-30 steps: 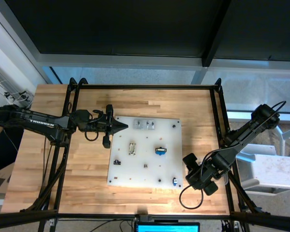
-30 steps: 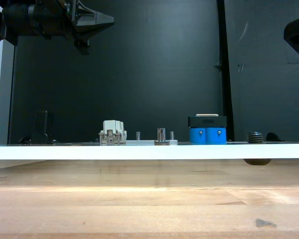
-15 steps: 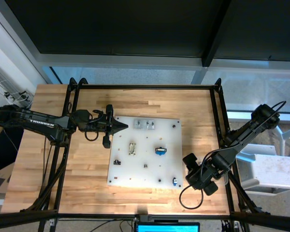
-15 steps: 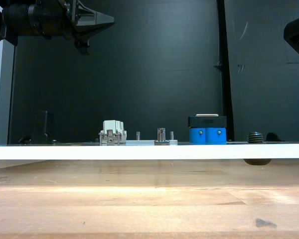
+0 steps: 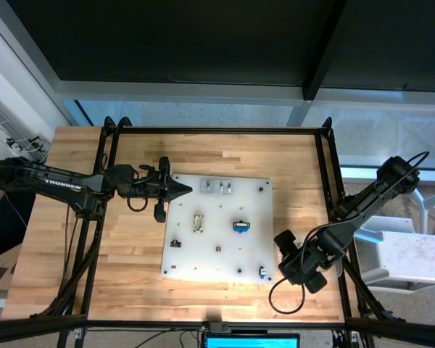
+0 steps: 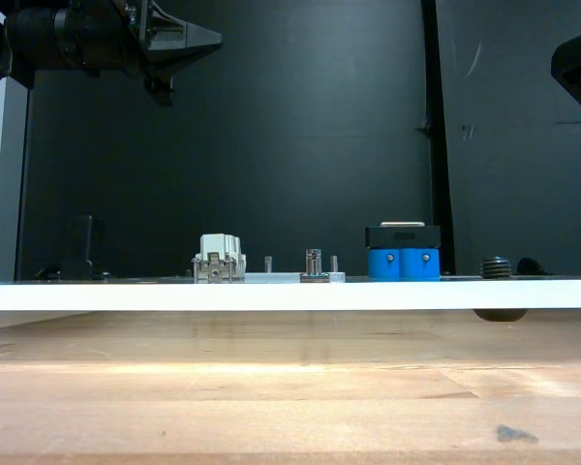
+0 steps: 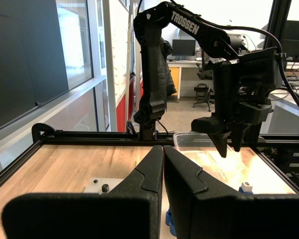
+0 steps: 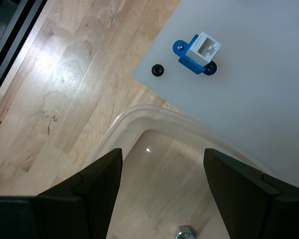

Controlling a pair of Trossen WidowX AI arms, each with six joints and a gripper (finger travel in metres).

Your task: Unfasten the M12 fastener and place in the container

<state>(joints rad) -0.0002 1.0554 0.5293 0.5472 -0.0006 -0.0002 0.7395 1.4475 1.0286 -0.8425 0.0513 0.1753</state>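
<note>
Right pincer (image 8: 162, 155), released, hangs over the container (image 8: 133, 112) holding the M12 fastener (image 8: 185, 232); left pincer (image 7: 163, 149), clenched, hovers over the board's (image 5: 210, 262) left edge.

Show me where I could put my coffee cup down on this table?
Bare wood: the table strip in front of the white board, and the wide patch left of it. The shut left gripper hangs over the board's far left corner. Crowded: right of the board, where the open right gripper hovers above the clear tray holding the nut.
</note>
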